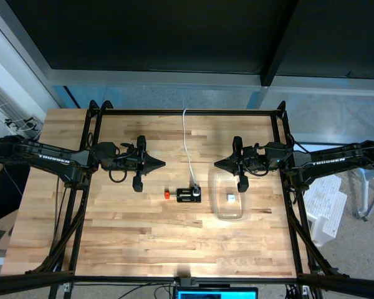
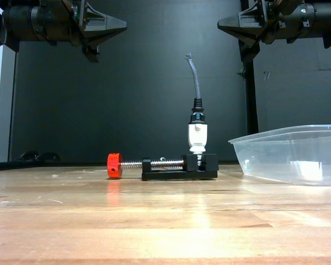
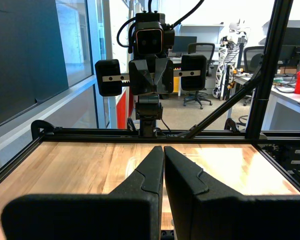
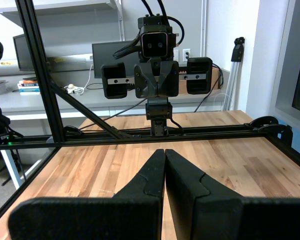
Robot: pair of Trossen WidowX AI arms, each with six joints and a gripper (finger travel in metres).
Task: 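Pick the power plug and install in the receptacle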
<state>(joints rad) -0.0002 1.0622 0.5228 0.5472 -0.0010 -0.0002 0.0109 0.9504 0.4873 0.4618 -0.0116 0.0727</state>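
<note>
Pale wood planks make up the table [image 1: 143, 243], ringed by a black frame [image 1: 187, 113], with a dark wall behind it.

My left gripper [image 1: 164, 164] hangs high over the table, at about 10 o'clock from the clamp [image 1: 188, 194], with its fingers [image 3: 152, 167] pressed together and nothing between them. My right gripper [image 1: 215, 164] hangs at the same height, at about 2 o'clock from the clamp, its fingers [image 4: 151, 172] likewise pressed together and bare. The two tips point at each other, well apart.

White lettering on my left arm [image 1: 50, 159] reads TROSSEN. My right arm [image 1: 327, 161] carries like lettering, too small to read surely.

On the clamp, the receptacle [image 2: 197, 135] stands upright near its 3 o'clock end. The red knob [image 1: 167, 194] sits at its 9 o'clock end. A white cable [image 1: 188, 143] runs from the receptacle toward 12 o'clock, off the far edge.

Just beside the clamp at 3 o'clock lies a clear tray [image 1: 219, 177], holding a small white cube [image 1: 231, 198].

As for the plug, I cannot pick it out in any view.
</note>
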